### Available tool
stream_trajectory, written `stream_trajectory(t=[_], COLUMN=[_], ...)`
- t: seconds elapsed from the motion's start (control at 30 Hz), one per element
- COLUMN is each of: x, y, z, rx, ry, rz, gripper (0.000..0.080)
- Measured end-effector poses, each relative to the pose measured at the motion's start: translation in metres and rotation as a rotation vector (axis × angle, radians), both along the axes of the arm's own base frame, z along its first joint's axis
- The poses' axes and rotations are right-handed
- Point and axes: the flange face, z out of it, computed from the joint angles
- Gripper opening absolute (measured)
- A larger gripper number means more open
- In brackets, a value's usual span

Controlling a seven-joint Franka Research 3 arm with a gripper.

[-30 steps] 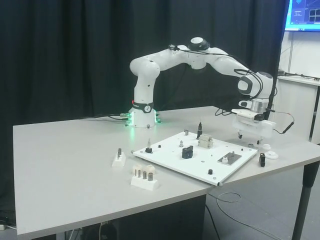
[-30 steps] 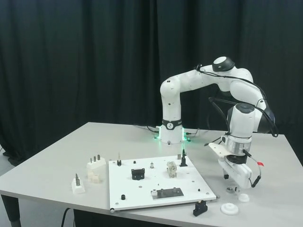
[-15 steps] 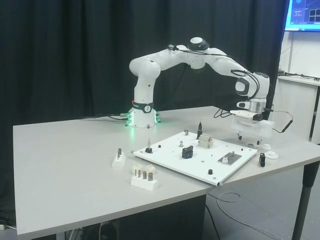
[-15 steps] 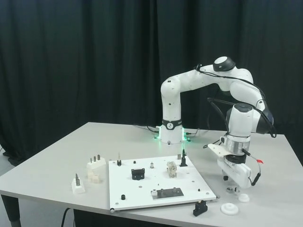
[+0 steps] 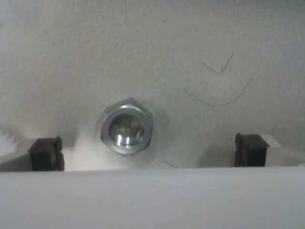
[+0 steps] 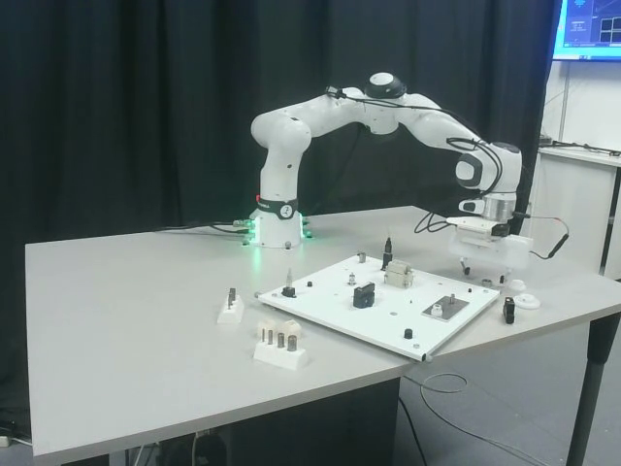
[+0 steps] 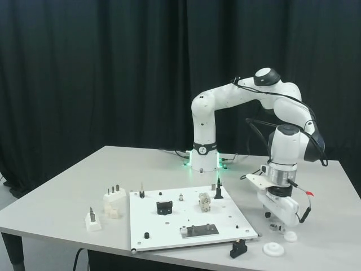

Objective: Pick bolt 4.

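In the wrist view a metal hex-headed bolt [image 5: 127, 126] stands upright on the grey table, seen from straight above. My gripper [image 5: 148, 151] is open, and its black fingertips [image 5: 45, 153] stand wide apart on either side of the bolt without touching it. The bolt lies closer to one fingertip than the other. From the room cameras the gripper [image 6: 480, 262] [image 7: 274, 216] hangs low over the table just beyond the white board's far-right side, with the small bolt [image 7: 274, 227] right under it.
The white board [image 6: 378, 301] carries several small black and metal fixtures. Beside the gripper lie white discs [image 6: 529, 301] [image 7: 274, 248] and a black part [image 6: 508, 311]. White holder blocks [image 6: 281, 348] [image 6: 230, 311] with bolts stand left of the board. A cable trails from the wrist.
The wrist and gripper have shifted a little toward the board, staying low over the bolt. Nothing on the table has moved.
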Motion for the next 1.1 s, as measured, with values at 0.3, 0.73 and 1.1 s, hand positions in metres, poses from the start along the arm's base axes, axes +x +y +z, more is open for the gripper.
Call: stream_trajectory(t=[0.3,0.73,1.1], x=[0.0004,0.0003,0.0017], y=[-0.0015,-0.0026,-0.0045], z=[-0.0026,-0.0063,-0.01], rx=[0.001,0.006,0.022], ry=[0.006,0.013,0.015], rz=[0.018,0.028,0.019], gripper=[0.08,0.08,0.0492])
